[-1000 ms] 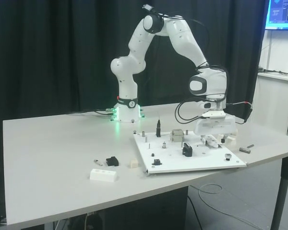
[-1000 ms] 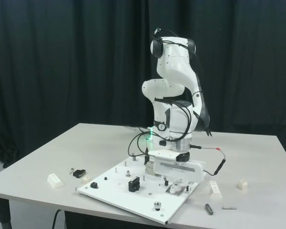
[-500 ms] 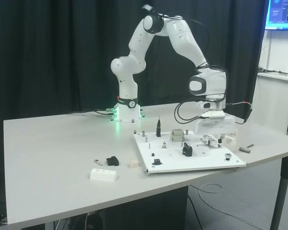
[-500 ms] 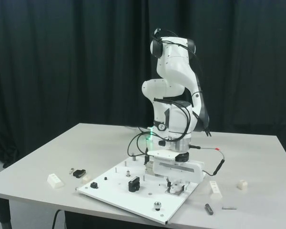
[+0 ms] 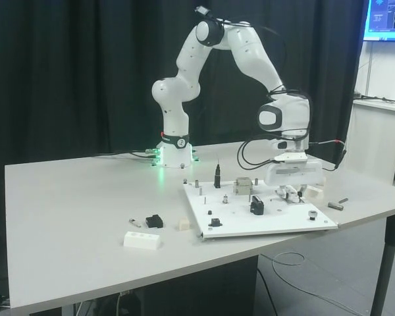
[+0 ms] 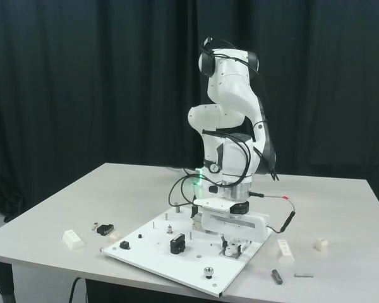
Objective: Remove medium gear.
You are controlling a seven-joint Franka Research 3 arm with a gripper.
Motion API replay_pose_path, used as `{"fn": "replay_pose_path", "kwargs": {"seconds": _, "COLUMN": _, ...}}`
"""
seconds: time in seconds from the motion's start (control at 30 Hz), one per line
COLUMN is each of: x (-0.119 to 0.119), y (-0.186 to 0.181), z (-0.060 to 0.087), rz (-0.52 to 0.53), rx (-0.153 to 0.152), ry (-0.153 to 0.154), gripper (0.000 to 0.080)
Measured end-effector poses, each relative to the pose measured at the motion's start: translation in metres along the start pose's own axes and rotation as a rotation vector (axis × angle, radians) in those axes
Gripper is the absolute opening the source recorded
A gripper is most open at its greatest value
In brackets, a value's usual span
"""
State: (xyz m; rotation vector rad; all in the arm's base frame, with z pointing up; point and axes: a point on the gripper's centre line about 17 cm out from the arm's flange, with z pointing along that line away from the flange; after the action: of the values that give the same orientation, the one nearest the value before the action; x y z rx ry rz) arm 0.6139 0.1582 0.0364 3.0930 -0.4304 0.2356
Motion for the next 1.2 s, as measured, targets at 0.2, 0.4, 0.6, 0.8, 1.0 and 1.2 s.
{"fn": "replay_pose_path", "kwargs": {"seconds": 0.2, "x": 0.000, "y": 0.000, "z": 0.000, "rz": -0.002, "rx": 0.000, "ry": -0.001, "gripper": 0.0396}}
{"fn": "replay_pose_path", "kwargs": {"seconds": 0.4, "x": 0.000, "y": 0.000, "z": -0.001, "rz": -0.068, "rx": -0.001, "ry": -0.002, "gripper": 0.0396}}
{"fn": "replay_pose_path", "kwargs": {"seconds": 0.6, "x": 0.001, "y": 0.000, "z": -0.004, "rz": -0.048, "rx": 0.000, "ry": -0.006, "gripper": 0.0395}}
{"fn": "replay_pose_path", "kwargs": {"seconds": 0.8, "x": 0.002, "y": 0.000, "z": -0.015, "rz": -0.022, "rx": 0.001, "ry": -0.012, "gripper": 0.0395}}
{"fn": "replay_pose_path", "kwargs": {"seconds": 1.0, "x": 0.006, "y": -0.001, "z": -0.028, "rz": -0.018, "rx": 0.005, "ry": -0.012, "gripper": 0.0395}}
{"fn": "replay_pose_path", "kwargs": {"seconds": 1.2, "x": 0.009, "y": -0.001, "z": -0.038, "rz": -0.015, "rx": 0.003, "ry": -0.018, "gripper": 0.0395}}
